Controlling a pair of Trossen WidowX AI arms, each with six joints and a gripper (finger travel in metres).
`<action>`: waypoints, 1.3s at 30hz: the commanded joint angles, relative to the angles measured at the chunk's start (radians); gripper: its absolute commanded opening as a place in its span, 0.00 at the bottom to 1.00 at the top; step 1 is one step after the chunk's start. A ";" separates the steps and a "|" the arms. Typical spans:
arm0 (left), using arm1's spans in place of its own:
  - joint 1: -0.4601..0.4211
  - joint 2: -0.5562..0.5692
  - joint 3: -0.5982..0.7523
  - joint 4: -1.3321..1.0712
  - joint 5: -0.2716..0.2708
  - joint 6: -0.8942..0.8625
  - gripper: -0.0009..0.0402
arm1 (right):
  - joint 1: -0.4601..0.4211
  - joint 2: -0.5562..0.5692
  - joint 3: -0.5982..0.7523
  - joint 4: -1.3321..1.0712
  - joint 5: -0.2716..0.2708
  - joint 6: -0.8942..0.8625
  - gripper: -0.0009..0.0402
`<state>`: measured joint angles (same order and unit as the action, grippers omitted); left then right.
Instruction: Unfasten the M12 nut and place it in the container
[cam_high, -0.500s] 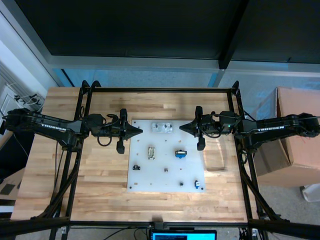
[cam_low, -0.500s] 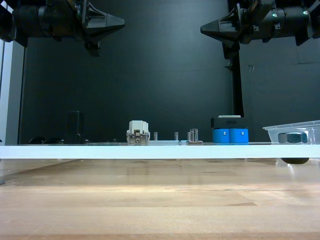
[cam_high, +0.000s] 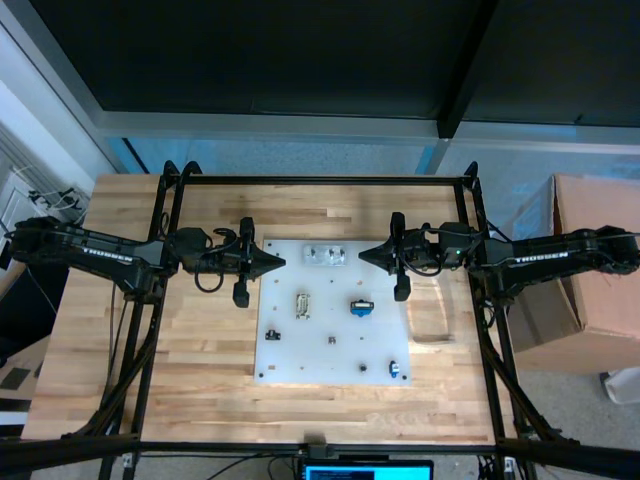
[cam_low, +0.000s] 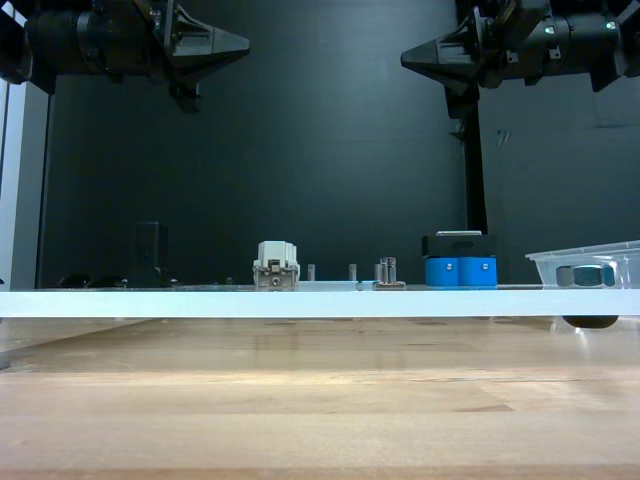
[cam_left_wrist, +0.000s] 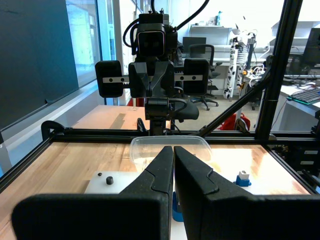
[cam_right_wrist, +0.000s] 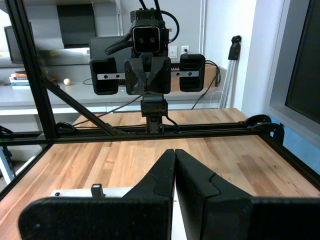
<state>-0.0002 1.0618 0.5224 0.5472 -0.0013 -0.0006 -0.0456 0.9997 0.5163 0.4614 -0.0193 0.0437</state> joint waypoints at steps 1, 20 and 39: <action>0.000 0.000 0.000 0.000 0.000 0.000 0.02 | 0.001 0.001 0.012 -0.038 0.000 0.038 0.02; 0.000 0.000 0.000 0.000 0.000 0.000 0.02 | 0.340 0.229 0.369 -0.783 0.083 0.243 0.02; 0.000 0.000 0.000 0.000 0.000 0.000 0.02 | 0.544 0.594 0.870 -1.374 0.130 0.742 0.02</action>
<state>-0.0002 1.0622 0.5228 0.5476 -0.0017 -0.0006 0.4973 1.5719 1.3518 -0.8680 0.1120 0.7441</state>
